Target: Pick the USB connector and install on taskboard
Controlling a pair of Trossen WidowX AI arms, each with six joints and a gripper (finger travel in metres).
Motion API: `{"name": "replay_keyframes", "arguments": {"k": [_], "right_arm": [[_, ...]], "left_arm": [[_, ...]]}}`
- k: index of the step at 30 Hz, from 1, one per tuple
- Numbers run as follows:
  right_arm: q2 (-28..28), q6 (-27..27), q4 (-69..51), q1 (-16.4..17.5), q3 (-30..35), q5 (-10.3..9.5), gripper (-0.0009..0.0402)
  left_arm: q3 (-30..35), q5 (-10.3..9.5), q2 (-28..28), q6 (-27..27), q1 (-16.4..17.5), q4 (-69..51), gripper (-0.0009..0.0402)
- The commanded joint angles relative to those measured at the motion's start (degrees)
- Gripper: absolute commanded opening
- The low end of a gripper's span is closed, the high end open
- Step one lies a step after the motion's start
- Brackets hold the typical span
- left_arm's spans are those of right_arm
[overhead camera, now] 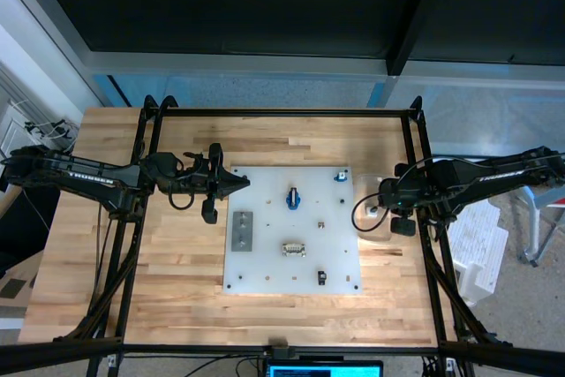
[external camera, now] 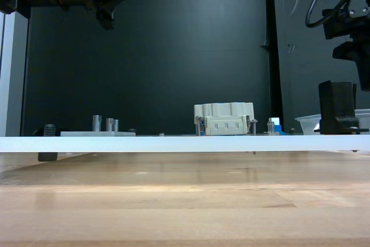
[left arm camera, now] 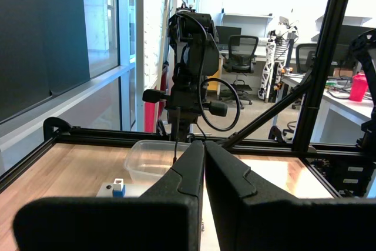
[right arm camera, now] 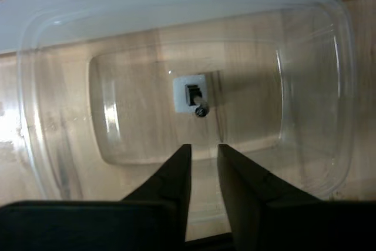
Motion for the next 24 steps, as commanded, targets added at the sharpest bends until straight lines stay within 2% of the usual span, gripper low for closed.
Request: {"name": "replay_keyframes", "arguments": {"k": [1, 6, 21, 24], "right_arm": [[1.4, -0.5, 0.6, -0.1, -0.2, 1.07, 0.0097], [4.2, -2.3, 2.2, -0.4, 0.1, 1.33, 0.0114], [11.5, -4.2, 6.7, -2.1, 0.5, 0.74, 0.0114], [12.4, -4.1, 8.2, -2.1, 0.1, -0.74, 0.0114]], "left_arm": [[0.0, 0.02, 0.0, 0.0, 0.0, 0.0, 0.0], [0.0, 0.02, 0.0, 0.0, 0.0, 0.0, 0.0], [0.0, 0.02, 0.0, 0.0, 0.0, 0.0, 0.0], [0.0, 0.02, 0.0, 0.0, 0.0, 0.0, 0.0]]}}
